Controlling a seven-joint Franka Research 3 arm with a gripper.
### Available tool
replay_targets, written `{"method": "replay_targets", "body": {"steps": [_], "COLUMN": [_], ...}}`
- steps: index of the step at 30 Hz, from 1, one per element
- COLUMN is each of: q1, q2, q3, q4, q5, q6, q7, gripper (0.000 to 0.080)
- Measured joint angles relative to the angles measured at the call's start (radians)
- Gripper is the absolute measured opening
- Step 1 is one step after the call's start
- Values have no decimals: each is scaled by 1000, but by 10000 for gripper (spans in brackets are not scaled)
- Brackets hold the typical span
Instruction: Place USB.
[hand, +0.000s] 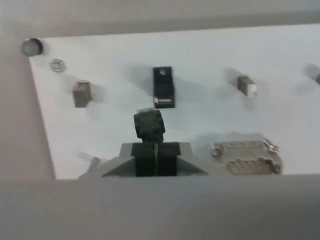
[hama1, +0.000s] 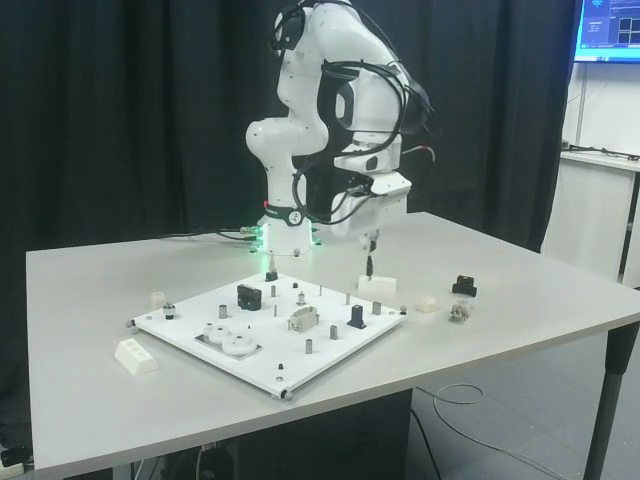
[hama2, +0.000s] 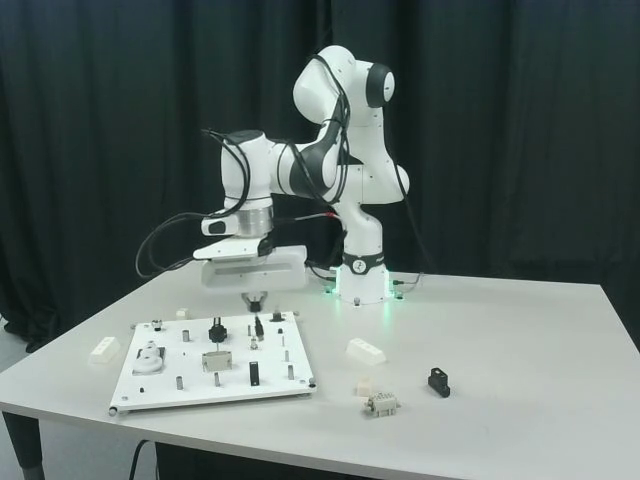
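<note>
Grey table (hama1: 80, 300) before a black curtain (hama2: 100, 120); on it a white board (hand: 125, 65) carrying small fixtures. Nearest item in the wrist view: my pincer (hand: 155, 159), its two black fingers (hand: 146, 159) drawn together and clamped on the USB (hand: 149, 124), a small black plug. The plug's long axis runs straight on from my fingertips, down toward the board, its free end pointing at the surface and hanging clear of it, not touching. Just beside my fingers on the board: a grey multi-pin connector (hand: 246, 157). Next, past the plug's tip: a black socket block (hand: 164, 87) with a white slot at its near end, in line with the plug but apart from it. Flanking that block, well apart: two grey pegs (hand: 81, 93). Farther: a small nut (hand: 58, 65) and, at the board's corner, a round foot (hand: 32, 47). Off the board, in the second room view: a white block (hama2: 366, 350) and a black part (hama2: 438, 381).
</note>
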Motion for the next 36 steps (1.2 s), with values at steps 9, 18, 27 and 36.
{"method": "replay_targets", "body": {"steps": [9,18,27,36], "q1": [49,139,240,332], "q2": [-2,-18,-41,-55], "q3": [20,22,23,24], "q4": [-13,-57,-119,-188], "q5": [60,88,88,88], "q6": [-35,-53,-35,29], "q7": [3,70,167,253], "gripper": [10,10,10,10]}}
